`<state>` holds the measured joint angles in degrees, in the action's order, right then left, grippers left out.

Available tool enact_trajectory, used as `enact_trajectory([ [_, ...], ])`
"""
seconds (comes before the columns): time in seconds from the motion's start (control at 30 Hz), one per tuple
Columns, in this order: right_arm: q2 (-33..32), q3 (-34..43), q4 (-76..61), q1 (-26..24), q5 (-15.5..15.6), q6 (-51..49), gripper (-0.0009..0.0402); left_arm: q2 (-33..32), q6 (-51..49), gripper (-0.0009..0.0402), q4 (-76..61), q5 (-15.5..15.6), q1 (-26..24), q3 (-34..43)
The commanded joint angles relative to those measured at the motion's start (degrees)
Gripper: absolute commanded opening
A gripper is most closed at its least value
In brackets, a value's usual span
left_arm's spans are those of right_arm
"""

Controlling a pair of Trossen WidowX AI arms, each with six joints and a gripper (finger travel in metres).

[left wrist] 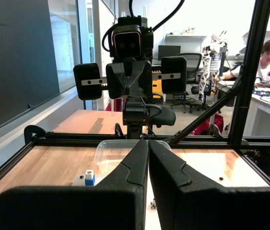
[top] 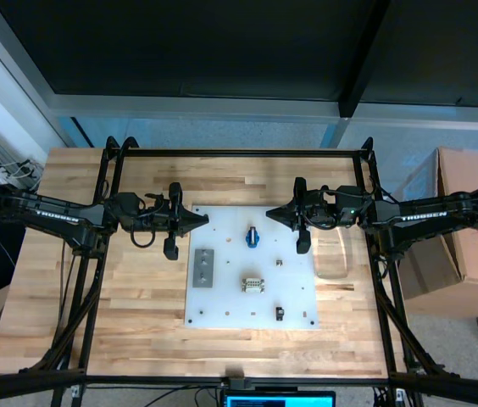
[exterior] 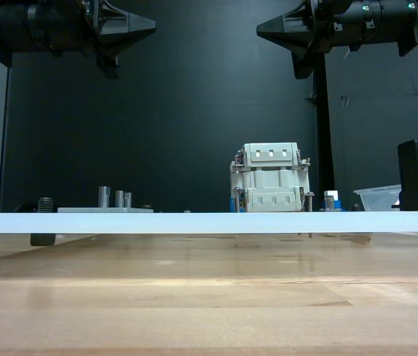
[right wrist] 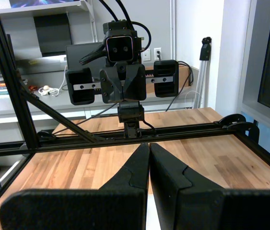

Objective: Remove the HAN10E connector from the taskboard and place in the container

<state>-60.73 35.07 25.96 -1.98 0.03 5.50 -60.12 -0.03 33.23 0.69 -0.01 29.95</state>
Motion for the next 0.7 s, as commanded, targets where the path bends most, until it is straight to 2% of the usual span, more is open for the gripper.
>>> enact_trajectory([
  [0.03,0.0,0.0,0.0,0.0,0.0,0.0,0.0000,0.0,0.0,0.0000,0.0,0.0,0.0,0.0],
  [0.43,0.0,0.0,0.0,0.0,0.1,0.0,0.0000,0.0,0.0,0.0000,0.0,0.0,0.0,0.0],
  [0.53,0.0,0.2,-0.5,0.2,2.4,0.3,0.0000,0.0,0.0,0.0000,0.0,0.0,0.0,0.0],
  [0.63,-0.1,2.6,-7.6,1.3,2.3,0.7,0.0000,0.0,0.0,0.0000,0.0,0.0,0.0,0.0],
  [0.7,-0.7,5.1,-14.1,2.5,0.6,0.7,0.0000,0.0,0.0,0.0000,0.0,0.0,0.0,0.0],
])
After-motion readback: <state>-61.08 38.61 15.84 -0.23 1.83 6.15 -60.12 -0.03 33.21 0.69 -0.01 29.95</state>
